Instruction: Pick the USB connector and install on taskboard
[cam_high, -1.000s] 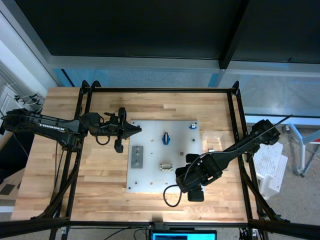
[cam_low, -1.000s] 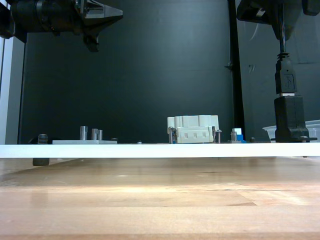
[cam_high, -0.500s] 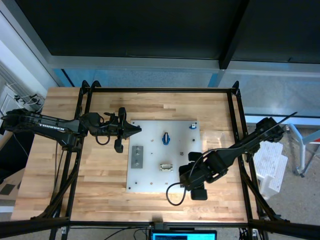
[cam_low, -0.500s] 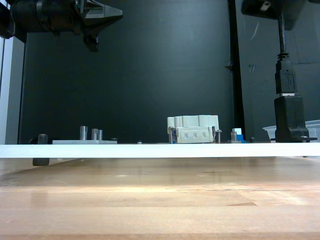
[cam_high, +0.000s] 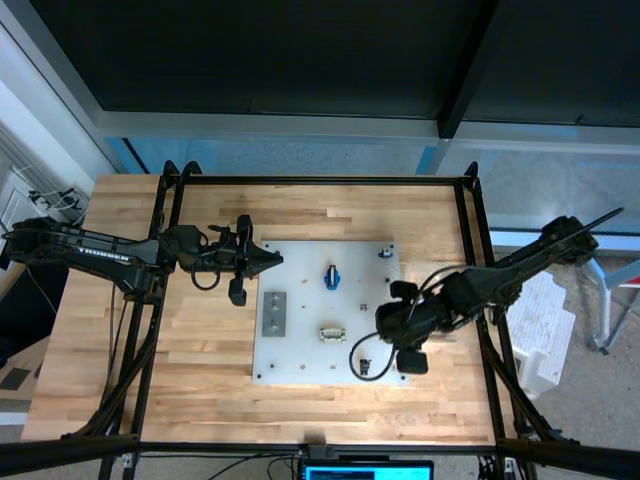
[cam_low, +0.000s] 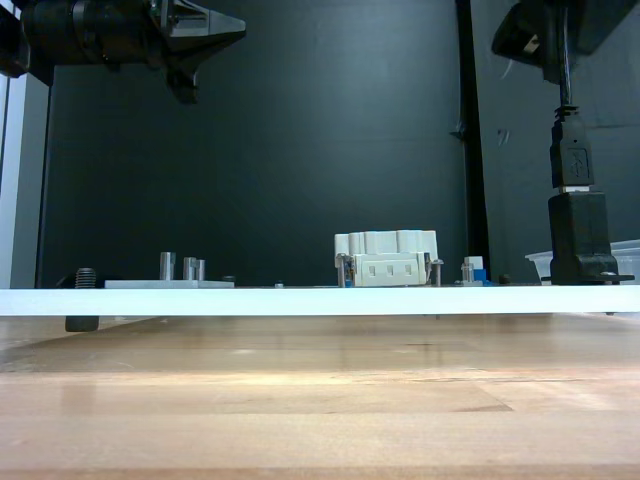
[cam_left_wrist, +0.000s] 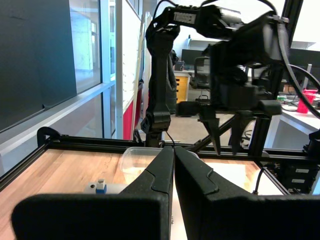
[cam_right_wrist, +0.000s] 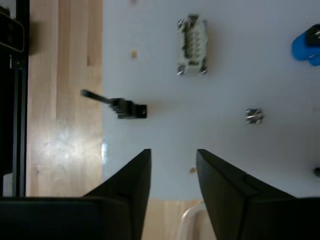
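The USB connector (cam_low: 572, 160) stands upright at the right edge of the low view, plugged into a black fitting (cam_low: 580, 240) on the taskboard (cam_high: 300, 350). A thin silver band shows between plug and fitting, so it may not be pushed fully home. Its cable (cam_low: 563, 85) runs straight up from the plug towards the right arm. In the high view the cable curls in a small loop over the board's lower right corner.

The right gripper (cam_high: 402, 326) hovers above that corner, right of centre in the high view, pointing down. Its fingers (cam_right_wrist: 135, 175) are spread apart with nothing between them. The right wrist view shows the connector standing apart from them on the white plate.

The left gripper (cam_high: 268, 260) hangs above the board's upper left edge, pointing right. Its fingers (cam_left_wrist: 160, 170) are pressed together and hold nothing.

On the board, the grey block (cam_high: 274, 313) lies at the left. The blue clip (cam_high: 332, 276) sits near the top middle, and the pale socket (cam_high: 333, 334) is at the centre. The board rests on the wooden table (cam_high: 200, 380).
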